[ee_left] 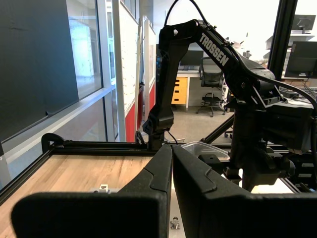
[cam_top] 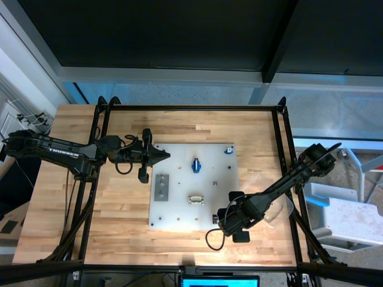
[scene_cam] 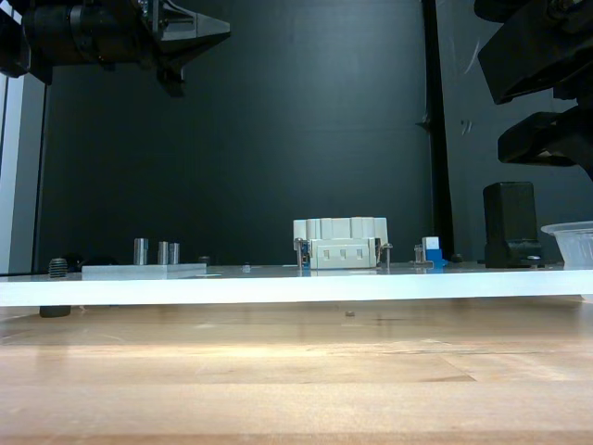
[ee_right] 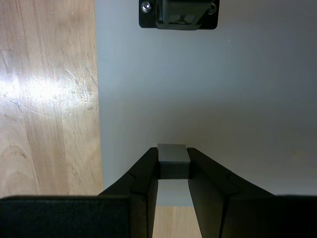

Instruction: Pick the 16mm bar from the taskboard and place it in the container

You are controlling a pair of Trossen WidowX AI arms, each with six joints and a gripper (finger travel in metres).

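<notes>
Right wrist: the right gripper [ee_right: 173, 171] clamps the short grey metal 16mm bar [ee_right: 173, 161], with the white square flat taskboard [ee_right: 208, 89] under it. Left wrist: the left gripper [ee_left: 172, 148] is closed, empty. High view: the board's far left corner lies under it; the clear rounded plastic container [cam_top: 276, 212] sits beside the right gripper

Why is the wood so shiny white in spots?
Glare: right wrist view, a white patch on the table near the right gripper, shut on the grey bar; high view, a bright strip at the table's near edge; the left gripper, shut, hangs over the far corner of the white board.
</notes>
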